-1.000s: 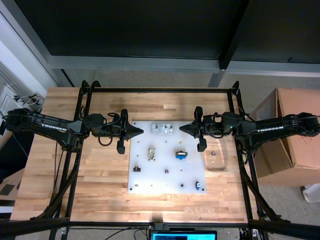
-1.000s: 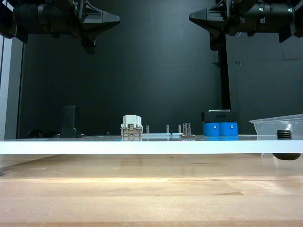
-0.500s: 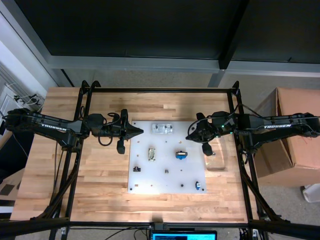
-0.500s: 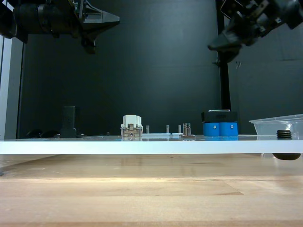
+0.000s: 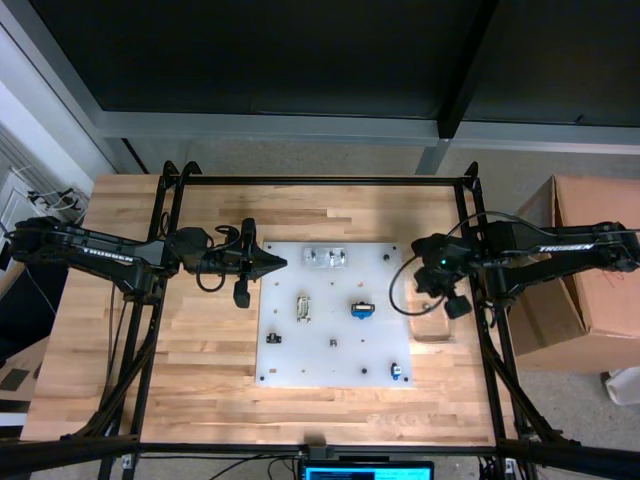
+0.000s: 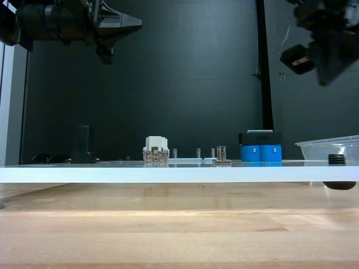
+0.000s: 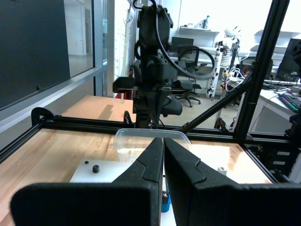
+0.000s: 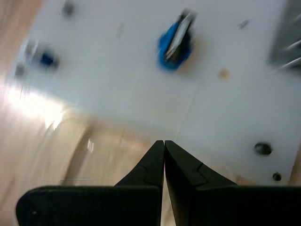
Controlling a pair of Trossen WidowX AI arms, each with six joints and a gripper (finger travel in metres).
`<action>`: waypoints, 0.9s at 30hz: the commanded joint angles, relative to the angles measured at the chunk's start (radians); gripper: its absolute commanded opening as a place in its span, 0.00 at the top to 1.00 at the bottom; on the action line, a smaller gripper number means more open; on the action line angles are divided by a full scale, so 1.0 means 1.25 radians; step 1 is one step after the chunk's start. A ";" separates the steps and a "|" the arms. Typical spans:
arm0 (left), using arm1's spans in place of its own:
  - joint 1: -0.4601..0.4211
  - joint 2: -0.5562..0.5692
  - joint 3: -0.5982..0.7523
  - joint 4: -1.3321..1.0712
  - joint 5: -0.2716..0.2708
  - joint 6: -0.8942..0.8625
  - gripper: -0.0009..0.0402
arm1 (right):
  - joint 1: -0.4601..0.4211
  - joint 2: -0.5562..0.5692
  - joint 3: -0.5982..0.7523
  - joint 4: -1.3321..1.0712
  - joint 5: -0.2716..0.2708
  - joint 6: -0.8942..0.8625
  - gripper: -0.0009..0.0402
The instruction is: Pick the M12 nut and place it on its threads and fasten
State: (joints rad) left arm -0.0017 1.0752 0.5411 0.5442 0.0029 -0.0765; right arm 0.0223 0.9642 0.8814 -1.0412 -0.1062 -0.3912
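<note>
**Surface** (image 5: 200,380): wooden, with a white board (image 5: 330,350) lying at its middle

**Clear tray** (image 5: 432,334): open-topped, set on the surface just beside the board's right edge. In the high view the right arm covers its far part, and only the near end shows. In the left wrist view it appears as a pale, see-through tub directly under the right arm. Its contents cannot be told

**M12 nut**: not made out in any view. Whether it lies in the hidden part of the tray cannot be told

**Stud** (image 6: 336,159): short and black, fixed on the board. Its ribs and top show bare in the low view, where it stands in front of the tray's wall

**Left hand** (image 5: 278,263): held high over the board's left edge, level and pointing inward. Its fingers are pressed together with nothing between them

**Right hand** (image 8: 163,142): raised above the tray's far end, just off the board's right edge, and angled down toward the board. Its fingers are pressed together and hold nothing. Its own view is blurred

**Board fittings**:
- blue connector (image 5: 361,309) right of centre
- pale connector housing (image 5: 303,309) left of centre
- silver block (image 5: 325,258) at the far edge
- black post (image 5: 387,254) at the far right corner
- small blue part (image 5: 397,371) near the near right edge

**Cardboard box** (image 5: 590,270): off the surface, at the right
</note>
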 commanded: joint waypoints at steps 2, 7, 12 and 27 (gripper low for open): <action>0.000 0.000 0.000 0.000 0.000 0.000 0.98 | 0.009 0.018 0.000 -0.094 0.002 -0.115 0.98; 0.000 0.000 0.000 0.000 0.000 0.000 0.98 | 0.013 0.052 0.000 -0.176 0.033 -0.262 0.98; 0.000 0.000 0.000 0.000 0.000 0.000 0.98 | 0.054 0.082 -0.005 -0.200 0.072 -0.329 0.93; 0.000 0.000 0.000 0.000 0.000 0.000 0.98 | 0.135 0.116 -0.137 -0.063 0.103 -0.435 0.59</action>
State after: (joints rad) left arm -0.0017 1.0752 0.5411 0.5442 0.0029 -0.0765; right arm 0.1833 1.1088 0.7296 -1.1366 0.0158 -0.9367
